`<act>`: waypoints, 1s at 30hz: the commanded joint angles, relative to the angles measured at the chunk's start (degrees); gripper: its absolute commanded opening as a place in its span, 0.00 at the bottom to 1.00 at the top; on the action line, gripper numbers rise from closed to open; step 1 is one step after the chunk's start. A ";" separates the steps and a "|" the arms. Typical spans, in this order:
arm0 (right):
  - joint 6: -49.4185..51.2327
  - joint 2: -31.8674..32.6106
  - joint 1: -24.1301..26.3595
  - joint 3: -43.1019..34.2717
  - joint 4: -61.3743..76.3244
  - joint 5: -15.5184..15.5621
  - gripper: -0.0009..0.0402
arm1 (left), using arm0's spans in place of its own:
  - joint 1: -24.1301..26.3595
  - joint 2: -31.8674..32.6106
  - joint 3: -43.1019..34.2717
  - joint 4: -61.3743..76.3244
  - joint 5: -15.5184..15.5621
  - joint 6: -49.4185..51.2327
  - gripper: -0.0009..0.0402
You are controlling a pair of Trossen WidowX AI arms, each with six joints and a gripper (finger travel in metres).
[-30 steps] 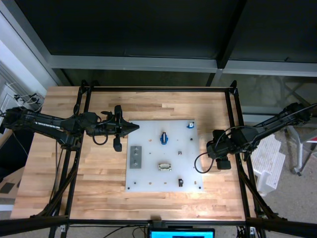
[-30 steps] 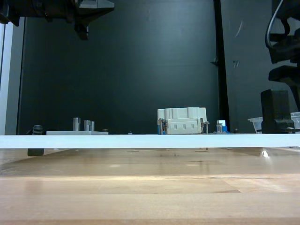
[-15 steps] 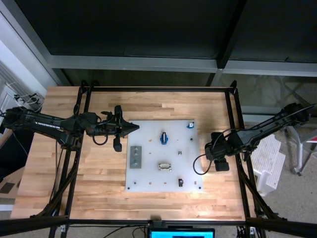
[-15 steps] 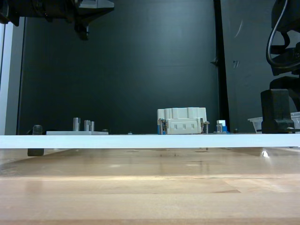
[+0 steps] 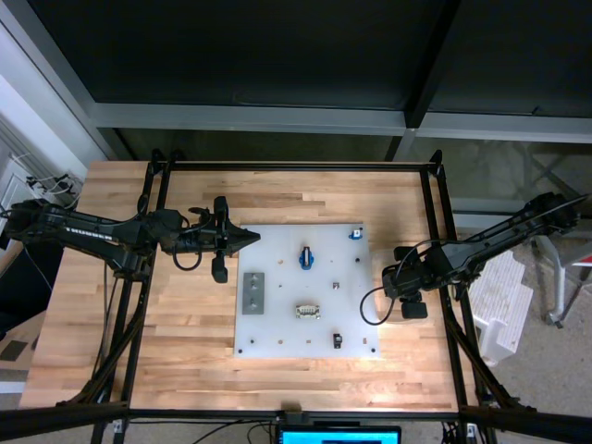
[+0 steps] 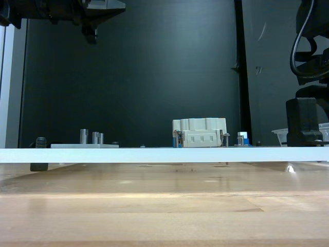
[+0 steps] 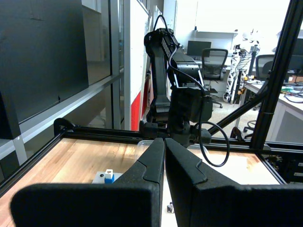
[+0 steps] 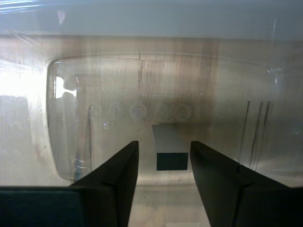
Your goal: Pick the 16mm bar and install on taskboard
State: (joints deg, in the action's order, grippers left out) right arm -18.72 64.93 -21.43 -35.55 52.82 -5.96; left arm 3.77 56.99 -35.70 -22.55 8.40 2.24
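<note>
Slightly inward now, right tool (image 8: 163, 145) straddles, fingers apart, probably the 16mm bar (image 8: 170, 156), ungrasped; left tool (image 5: 248, 239), pinched together, hovers over the taskboard (image 5: 277, 342) edge.

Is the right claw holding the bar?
No, the right gripper is open astride the bar, which lies free in the tray; the left gripper hangs shut over the board's left edge.

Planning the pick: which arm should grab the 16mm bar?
Likely right. The right gripper hangs open over the clear tray, lined up with the 16mm bar sitting free in it. The left gripper is shut, high above the left edge of the taskboard.
</note>
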 commanded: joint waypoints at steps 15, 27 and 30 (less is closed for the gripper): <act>-0.04 0.00 0.09 -0.04 -0.37 -0.02 0.08 | -0.02 0.02 -0.02 -0.02 0.00 0.00 0.02; -0.26 -1.20 0.09 -4.81 4.87 0.09 0.08 | -0.02 0.02 -0.02 0.00 0.00 0.00 0.02; -0.26 -1.55 0.09 -7.89 8.13 0.09 0.08 | 0.00 0.02 -0.02 0.00 0.00 0.00 0.02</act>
State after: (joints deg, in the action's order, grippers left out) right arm -18.94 63.57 -21.32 -42.06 59.72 -5.82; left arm 3.77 56.99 -35.70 -22.55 8.40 2.24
